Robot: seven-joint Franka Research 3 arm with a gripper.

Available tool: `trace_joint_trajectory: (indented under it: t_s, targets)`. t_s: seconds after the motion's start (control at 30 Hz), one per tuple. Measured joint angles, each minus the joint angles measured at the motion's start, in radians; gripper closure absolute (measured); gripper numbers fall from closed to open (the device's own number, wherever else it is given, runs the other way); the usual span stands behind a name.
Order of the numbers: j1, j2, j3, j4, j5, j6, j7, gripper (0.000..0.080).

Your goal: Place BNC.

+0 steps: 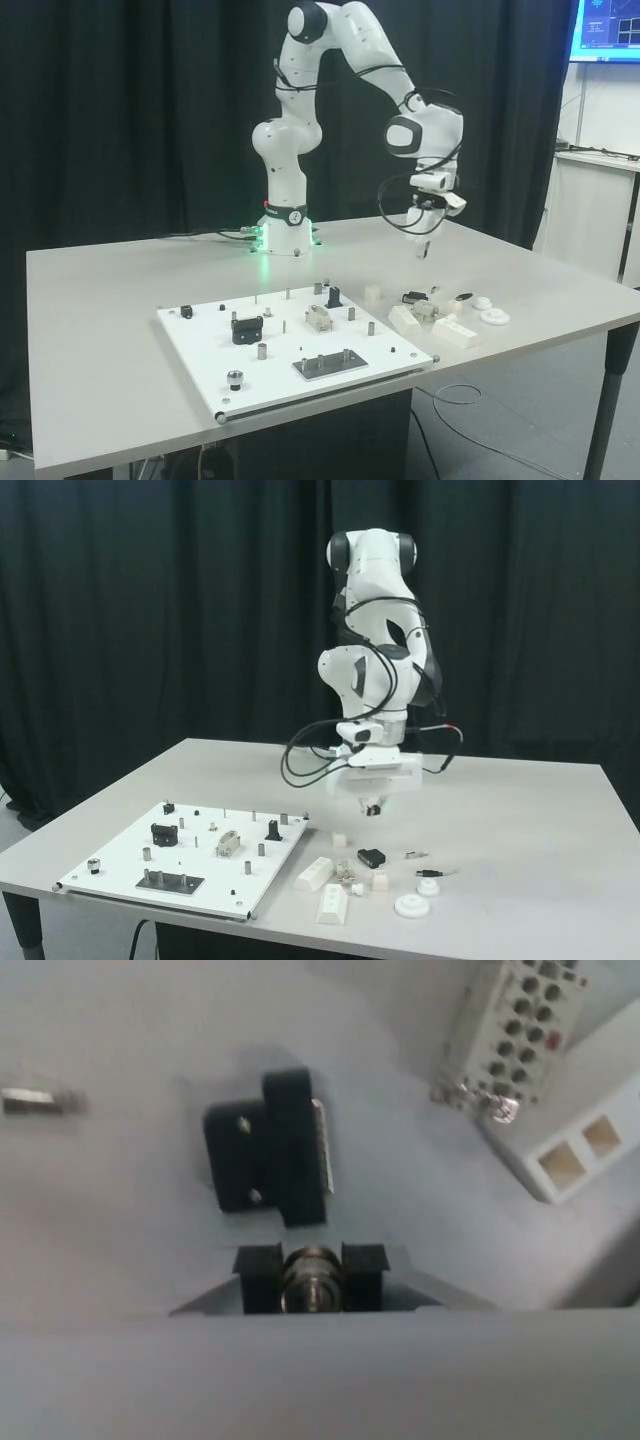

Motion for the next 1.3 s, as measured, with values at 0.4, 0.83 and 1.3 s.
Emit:
trace_joint_trajectory:
  t_s: [0.4,0.83,1.3]
  targets:
    - [-0.006,0.075,0.058,0.042,0.004,0.040,0.155,0.0683]
    - [-0.031,0.162,0.110,0.116,0.011,0.043,0.272,0.0683]
    - [-0.088,0.224,0.158,0.164,0.066,0.040,0.292,0.0683]
